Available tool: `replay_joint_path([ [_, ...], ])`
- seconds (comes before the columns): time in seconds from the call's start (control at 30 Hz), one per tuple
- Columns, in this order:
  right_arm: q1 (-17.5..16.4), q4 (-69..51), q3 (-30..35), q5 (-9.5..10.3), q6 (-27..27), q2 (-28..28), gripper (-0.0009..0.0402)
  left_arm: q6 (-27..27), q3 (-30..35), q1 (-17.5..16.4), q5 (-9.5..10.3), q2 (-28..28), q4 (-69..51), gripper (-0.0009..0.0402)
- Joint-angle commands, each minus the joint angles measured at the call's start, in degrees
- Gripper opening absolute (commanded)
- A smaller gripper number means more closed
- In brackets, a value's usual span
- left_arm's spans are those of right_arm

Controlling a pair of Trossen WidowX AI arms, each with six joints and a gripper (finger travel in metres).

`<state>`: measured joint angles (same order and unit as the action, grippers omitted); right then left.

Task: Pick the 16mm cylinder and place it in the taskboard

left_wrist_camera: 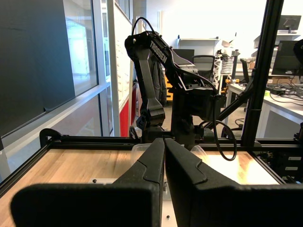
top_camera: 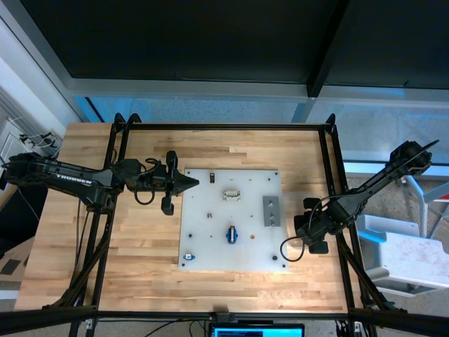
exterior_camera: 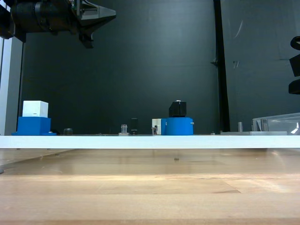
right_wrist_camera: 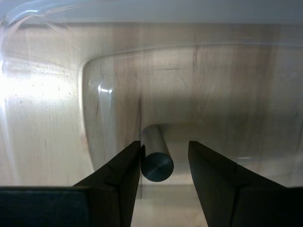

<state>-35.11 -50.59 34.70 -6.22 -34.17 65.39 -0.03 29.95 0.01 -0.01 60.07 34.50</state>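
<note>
Not much of the task is done here as far as anyone can tell. The 16mm cylinder [right_wrist_camera: 156,165] hasn't been picked, it's lying on its side in the clear plastic tray [right_wrist_camera: 90,94] over by the bench's right edge, just off the right side of the taskboard [top_camera: 210,239]. So the grab, the lift, the carry and the actual seating in the board are all left.

Good news is the right gripper [right_wrist_camera: 164,145] is down in the tray with its fingers spread apart and nothing clamped, and the peg sits right between them. It's off-centre though, snug up against one finger (touching or just beside, hard to say), with a clear gap to the other. The round end face looks back at the camera, so a squeeze should land on the curved sides.

The left gripper [left_wrist_camera: 164,141] hangs high over the board's left edge, fingers pressed together on nothing.
</note>
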Motion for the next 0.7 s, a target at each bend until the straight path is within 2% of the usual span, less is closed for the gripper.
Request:
replay_joint_path([
  [0.03, -0.07, 0.11, 0.02, 0.24, 0.02, -0.02, 0.0117, 0.00, 0.00, 0.00, 0.00, 0.02, 0.02, 0.0000],
  [0.7, -0.33, 0.37, 0.02, 0.28, 0.02, -0.02, 0.0055, -0.02, 0.00, 0.00, 0.00, 0.02, 0.02, 0.0000],
])
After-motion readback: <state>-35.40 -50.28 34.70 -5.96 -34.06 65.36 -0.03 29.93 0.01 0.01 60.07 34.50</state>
